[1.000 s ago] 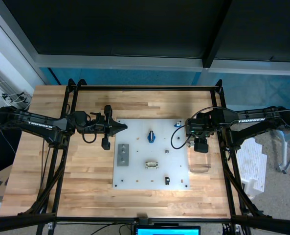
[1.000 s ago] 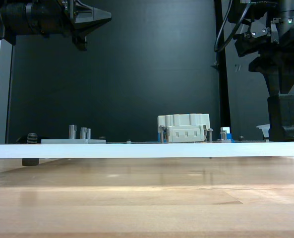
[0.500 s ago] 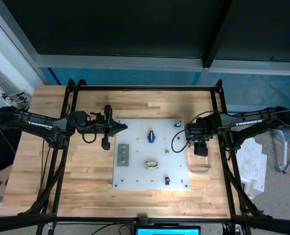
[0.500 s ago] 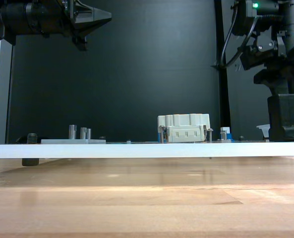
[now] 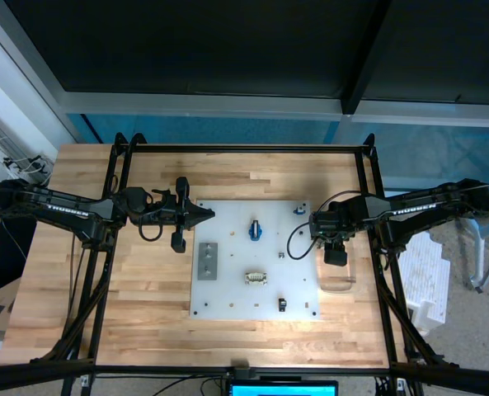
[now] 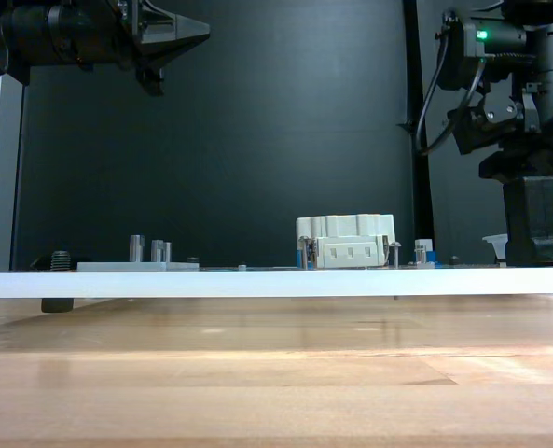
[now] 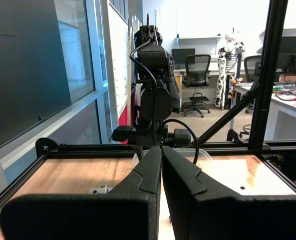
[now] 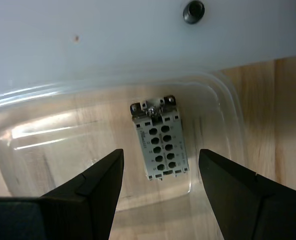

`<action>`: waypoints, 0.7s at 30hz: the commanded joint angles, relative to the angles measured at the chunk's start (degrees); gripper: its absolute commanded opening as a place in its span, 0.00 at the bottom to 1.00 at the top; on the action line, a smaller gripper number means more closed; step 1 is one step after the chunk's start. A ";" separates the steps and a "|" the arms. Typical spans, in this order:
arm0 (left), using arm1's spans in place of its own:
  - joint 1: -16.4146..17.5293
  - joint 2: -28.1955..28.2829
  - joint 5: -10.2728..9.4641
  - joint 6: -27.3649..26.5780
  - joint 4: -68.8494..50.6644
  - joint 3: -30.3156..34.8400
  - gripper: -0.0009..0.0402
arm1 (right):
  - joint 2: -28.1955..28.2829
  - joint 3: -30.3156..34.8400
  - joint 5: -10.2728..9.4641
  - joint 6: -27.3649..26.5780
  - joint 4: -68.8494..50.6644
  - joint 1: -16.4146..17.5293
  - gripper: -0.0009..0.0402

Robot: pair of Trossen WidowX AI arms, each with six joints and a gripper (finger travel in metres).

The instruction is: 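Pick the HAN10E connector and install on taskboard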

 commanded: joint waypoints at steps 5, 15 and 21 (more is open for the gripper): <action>0.00 0.00 0.00 0.00 0.00 0.02 0.02 | 0.00 -0.48 1.60 0.72 0.90 0.00 0.53; 0.00 0.00 0.02 0.00 0.00 0.02 0.02 | 0.00 -2.32 1.09 0.70 3.15 0.04 0.53; 0.00 0.00 0.02 0.00 0.00 0.02 0.02 | 1.01 -2.54 0.96 0.55 3.37 0.11 0.53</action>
